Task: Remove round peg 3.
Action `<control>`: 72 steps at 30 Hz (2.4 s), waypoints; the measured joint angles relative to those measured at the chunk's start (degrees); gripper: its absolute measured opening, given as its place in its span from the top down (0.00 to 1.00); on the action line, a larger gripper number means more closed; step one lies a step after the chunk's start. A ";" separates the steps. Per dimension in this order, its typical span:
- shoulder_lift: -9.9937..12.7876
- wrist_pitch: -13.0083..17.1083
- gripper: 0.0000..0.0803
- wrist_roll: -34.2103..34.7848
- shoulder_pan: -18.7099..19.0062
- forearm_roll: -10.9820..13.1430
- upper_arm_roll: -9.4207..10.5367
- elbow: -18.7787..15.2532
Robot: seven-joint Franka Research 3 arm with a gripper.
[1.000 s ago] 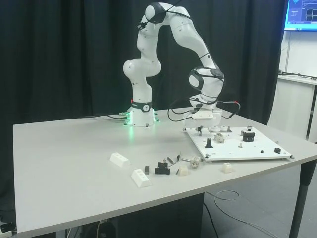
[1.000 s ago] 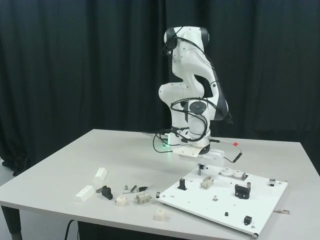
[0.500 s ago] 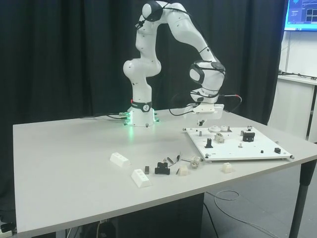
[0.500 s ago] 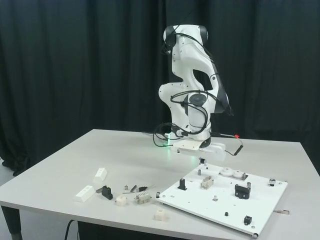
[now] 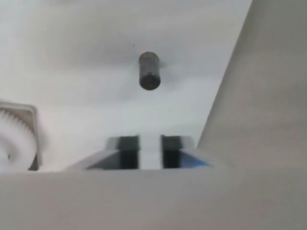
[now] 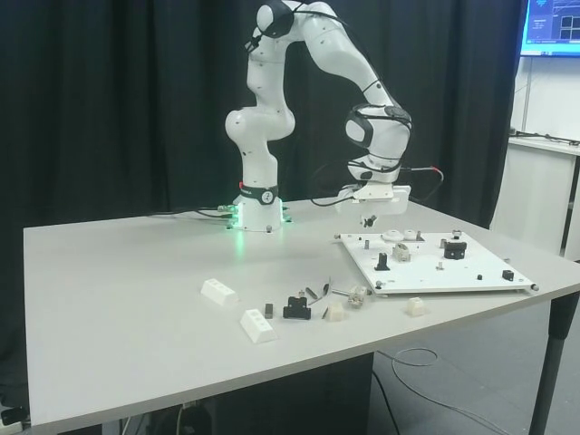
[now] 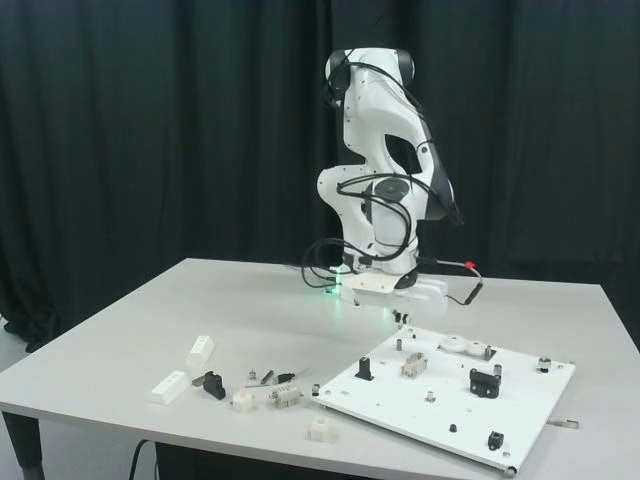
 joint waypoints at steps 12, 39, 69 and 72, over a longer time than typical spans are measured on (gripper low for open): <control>-0.04 0.00 0.41 0.00 0.00 -0.34 -0.49 0.72; 1.89 4.30 0.00 0.00 0.00 -0.73 -0.69 0.41; 6.08 8.32 0.00 -0.26 0.00 -0.72 -0.59 0.40; 6.31 8.44 0.00 -0.26 0.03 -0.72 -0.52 0.40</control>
